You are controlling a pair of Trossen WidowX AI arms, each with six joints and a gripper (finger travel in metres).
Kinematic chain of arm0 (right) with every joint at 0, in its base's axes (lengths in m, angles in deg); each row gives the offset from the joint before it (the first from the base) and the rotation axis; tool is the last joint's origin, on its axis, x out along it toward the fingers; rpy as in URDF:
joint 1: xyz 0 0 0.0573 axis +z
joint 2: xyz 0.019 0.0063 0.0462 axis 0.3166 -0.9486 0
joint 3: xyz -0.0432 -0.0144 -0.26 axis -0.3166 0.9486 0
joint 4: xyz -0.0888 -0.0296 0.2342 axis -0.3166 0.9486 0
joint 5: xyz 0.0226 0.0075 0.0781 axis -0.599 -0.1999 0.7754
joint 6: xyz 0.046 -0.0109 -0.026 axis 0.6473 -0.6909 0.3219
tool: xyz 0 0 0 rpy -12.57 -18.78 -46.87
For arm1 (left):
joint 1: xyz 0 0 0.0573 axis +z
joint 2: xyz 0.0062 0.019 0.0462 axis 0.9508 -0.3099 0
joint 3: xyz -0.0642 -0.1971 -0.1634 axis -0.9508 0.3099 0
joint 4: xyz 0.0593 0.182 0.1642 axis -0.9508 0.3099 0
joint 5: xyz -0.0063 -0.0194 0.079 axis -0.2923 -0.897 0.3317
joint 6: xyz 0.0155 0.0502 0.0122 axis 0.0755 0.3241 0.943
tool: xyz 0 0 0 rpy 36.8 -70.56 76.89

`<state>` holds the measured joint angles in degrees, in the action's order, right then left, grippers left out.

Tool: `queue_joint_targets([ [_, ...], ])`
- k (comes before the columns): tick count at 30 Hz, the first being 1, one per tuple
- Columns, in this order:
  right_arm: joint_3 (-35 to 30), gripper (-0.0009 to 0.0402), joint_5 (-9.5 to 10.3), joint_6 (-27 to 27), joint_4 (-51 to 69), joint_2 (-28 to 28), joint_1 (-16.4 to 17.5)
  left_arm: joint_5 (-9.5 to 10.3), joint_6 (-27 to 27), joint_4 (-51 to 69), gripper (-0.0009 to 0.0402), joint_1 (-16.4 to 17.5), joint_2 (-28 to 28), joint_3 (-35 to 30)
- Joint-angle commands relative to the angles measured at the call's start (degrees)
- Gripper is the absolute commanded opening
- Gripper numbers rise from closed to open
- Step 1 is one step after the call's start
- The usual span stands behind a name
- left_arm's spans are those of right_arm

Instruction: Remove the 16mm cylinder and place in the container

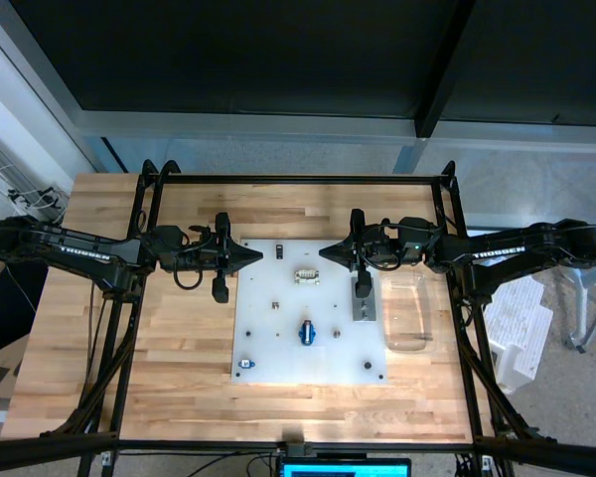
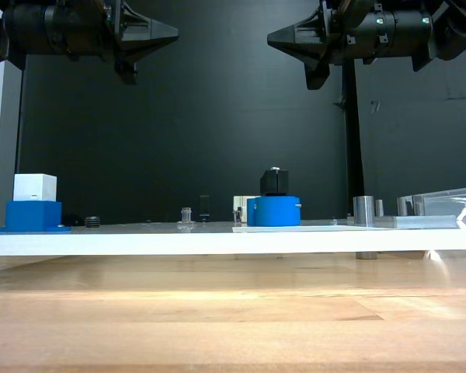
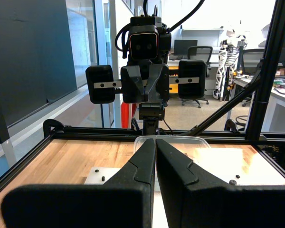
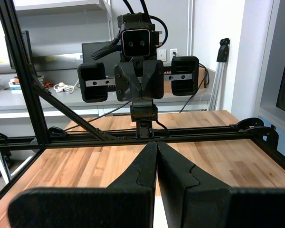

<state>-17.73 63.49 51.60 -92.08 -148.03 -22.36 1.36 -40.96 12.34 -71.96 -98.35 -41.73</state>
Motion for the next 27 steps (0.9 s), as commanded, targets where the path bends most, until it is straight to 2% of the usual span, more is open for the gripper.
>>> queue_joint_targets([
  [1,0.0,0.0,0.2,0.11,0.02,0.0,0.15,0.0,0.02,-0.02,0.0,0.0,0.0,-0.02],
  [6,0.0,0.0,0.37,0.35,0.02,0.0,0.17,0.0,0.02,-0.02,0.0,0.02,0.0,-0.02],
  [10,0.0,0.0,1.7,1.95,0.0,0.0,0.2,0.0,0.02,-0.02,0.0,0.0,0.0,-0.02],
  [19,0.0,0.0,1.46,4.48,0.0,0.04,0.37,0.0,0.02,-0.02,0.0,0.02,0.0,-0.02],
  [24,-0.92,0.0,1.49,3.52,0.31,0.04,1.07,0.0,0.02,-0.02,0.0,0.02,0.0,-0.02],
  [27,-3.19,0.0,1.29,2.97,5.84,0.04,1.2,0.0,0.02,-0.02,0.0,0.0,0.0,-0.02],
])
